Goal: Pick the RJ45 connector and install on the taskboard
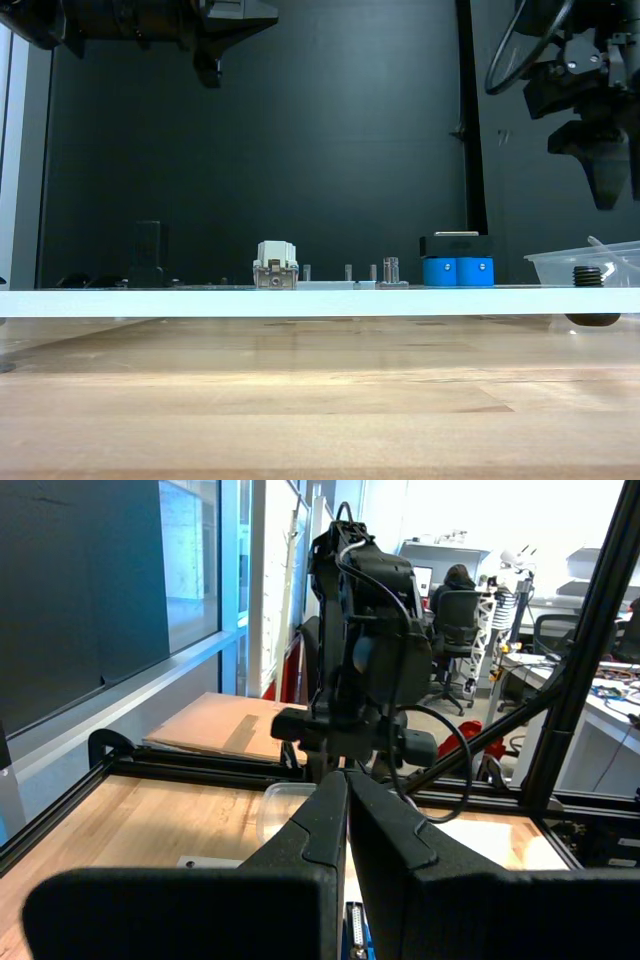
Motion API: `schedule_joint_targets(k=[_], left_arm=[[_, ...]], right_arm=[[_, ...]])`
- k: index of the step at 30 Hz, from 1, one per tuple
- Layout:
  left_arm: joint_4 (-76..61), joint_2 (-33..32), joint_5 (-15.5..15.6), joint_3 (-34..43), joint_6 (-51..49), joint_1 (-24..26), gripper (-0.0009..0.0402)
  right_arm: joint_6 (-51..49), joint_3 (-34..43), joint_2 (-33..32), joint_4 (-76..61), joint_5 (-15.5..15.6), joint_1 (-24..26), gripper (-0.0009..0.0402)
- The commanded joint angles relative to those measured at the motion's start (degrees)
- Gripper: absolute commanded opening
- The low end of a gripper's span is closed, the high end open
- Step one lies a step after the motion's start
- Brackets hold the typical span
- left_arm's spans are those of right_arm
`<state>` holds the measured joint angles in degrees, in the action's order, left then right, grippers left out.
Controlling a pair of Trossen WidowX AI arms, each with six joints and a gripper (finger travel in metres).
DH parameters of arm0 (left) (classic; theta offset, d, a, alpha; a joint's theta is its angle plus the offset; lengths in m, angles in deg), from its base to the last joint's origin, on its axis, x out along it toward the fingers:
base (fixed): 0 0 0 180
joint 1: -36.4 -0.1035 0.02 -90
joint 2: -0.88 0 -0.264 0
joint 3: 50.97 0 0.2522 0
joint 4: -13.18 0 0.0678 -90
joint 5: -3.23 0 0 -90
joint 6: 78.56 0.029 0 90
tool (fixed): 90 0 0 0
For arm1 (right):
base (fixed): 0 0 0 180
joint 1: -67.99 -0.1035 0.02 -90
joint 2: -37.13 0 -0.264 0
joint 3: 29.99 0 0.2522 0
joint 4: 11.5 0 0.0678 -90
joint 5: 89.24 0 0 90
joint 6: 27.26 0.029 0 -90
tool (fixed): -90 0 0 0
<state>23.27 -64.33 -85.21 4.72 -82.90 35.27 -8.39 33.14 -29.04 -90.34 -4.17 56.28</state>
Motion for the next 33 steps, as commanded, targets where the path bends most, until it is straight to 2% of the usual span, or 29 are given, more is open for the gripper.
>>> schedule_joint_targets(k=[1, 9, 11, 23, 33], left_arm=[[-0.02, -0.02, 0.00, 0.02, 0.00, 0.00, 0.0001], [0.00, -0.02, 0.00, 0.02, 0.00, 0.00, 0.0001], [0.00, -0.02, 0.00, 0.02, 0.00, 0.00, 0.0000], [0.00, -0.02, 0.00, 0.02, 0.00, 0.00, 0.0001], [0.00, -0.02, 0.00, 0.02, 0.00, 0.00, 0.0001]], right_arm=[[0.20, -2.27, -0.37, 1.66, 0.17, -1.20, 0.0239], [0.17, -8.83, -1.11, 5.84, 0.63, -2.32, 0.0239], [0.17, -9.77, -1.11, 7.37, 1.77, -2.32, 0.0239], [-0.39, -10.25, -1.11, 9.42, 2.14, -2.56, 0.0215], [-1.99, -10.34, -2.71, 10.75, 3.34, -2.60, 0.0215]])
